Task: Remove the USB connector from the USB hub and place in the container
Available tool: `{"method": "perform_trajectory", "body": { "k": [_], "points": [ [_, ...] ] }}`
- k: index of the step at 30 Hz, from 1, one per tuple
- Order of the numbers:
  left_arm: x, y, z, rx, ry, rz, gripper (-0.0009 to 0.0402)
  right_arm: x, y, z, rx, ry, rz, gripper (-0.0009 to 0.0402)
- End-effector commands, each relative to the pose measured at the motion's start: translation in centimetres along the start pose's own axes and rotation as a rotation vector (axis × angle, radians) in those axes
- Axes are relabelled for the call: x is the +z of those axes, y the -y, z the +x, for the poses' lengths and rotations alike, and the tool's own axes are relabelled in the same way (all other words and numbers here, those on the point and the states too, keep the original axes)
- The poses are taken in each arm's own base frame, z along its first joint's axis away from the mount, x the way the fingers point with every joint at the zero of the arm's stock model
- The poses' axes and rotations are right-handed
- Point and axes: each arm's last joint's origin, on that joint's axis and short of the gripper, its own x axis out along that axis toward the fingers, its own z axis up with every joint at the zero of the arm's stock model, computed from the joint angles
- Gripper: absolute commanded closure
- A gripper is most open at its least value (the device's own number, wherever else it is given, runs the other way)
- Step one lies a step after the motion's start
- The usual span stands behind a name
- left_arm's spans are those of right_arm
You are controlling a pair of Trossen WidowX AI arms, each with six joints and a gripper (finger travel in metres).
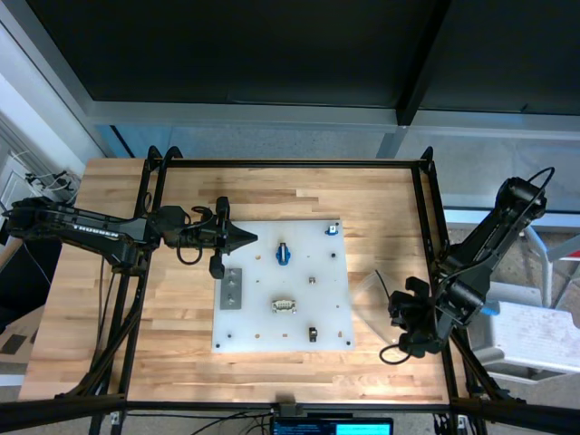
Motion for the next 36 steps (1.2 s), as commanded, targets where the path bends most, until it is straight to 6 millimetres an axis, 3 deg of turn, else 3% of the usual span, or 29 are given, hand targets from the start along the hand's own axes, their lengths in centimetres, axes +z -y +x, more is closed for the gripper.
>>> {"method": "perform_trajectory", "body": {
  "k": [1,13,26,36],
  "points": [
    [0.02,0.0,0.0,0.0,0.001,0.0,0.0392,-0.6,-0.12,-0.07,0.004,-0.008,0.011,0.0393],
    [0.02,0.0,0.0,0.0,0.001,0.0,0.0392,-1.3,0.3,-0.2,-0.045,-0.032,0.052,0.0388],
    [0.02,0.0,0.0,0.0,0.001,0.0,0.0392,-1.37,0.45,-0.12,-0.058,-0.035,0.055,0.0263],
    [0.02,-0.01,0.0,0.0,0.001,0.0,0.0392,-1.35,0.46,-0.11,-0.058,-0.035,0.057,0.0241]
  ]
}}
